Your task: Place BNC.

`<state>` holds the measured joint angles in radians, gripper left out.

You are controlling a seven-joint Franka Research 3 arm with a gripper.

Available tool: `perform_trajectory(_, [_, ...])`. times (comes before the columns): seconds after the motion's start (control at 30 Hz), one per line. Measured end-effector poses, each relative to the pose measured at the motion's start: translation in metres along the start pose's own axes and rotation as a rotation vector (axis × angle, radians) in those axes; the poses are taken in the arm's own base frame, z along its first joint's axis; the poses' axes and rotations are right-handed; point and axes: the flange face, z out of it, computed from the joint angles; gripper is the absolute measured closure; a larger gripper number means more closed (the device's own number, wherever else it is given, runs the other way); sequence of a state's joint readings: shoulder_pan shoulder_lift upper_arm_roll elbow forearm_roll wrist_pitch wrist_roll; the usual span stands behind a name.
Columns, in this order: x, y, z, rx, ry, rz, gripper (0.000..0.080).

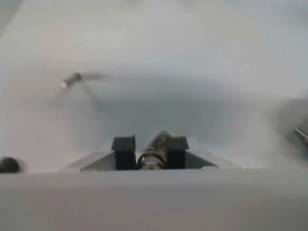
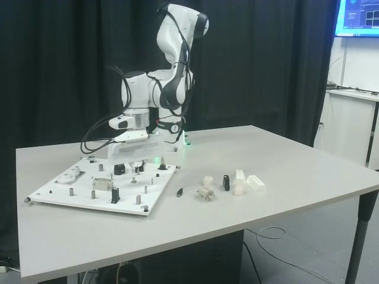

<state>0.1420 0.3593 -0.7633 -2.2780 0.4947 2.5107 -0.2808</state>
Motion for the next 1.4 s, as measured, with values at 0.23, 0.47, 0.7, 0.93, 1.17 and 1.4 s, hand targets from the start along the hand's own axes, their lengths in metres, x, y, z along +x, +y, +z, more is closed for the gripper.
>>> perform_trajectory(0.23, [0.001, -0.018, -0.007, 0.018, 0.003, -0.004, 0.0673])
perform_trajectory(0.47, [-0.004, -0.042, -0.012, 0.044, -0.015, -0.024, 0.0673])
perform_trajectory(0.7, [-0.011, -0.074, -0.014, 0.057, -0.035, -0.027, 0.0673])
perform_trajectory(0.93, [-0.018, -0.103, -0.013, 0.035, -0.042, -0.032, 0.0673])
perform_trajectory(1.17, [-0.028, -0.123, -0.009, -0.005, -0.055, -0.022, 0.0673])
perform_trajectory(1.4, [-0.045, -0.139, 0.003, -0.021, -0.083, -0.019, 0.0673])
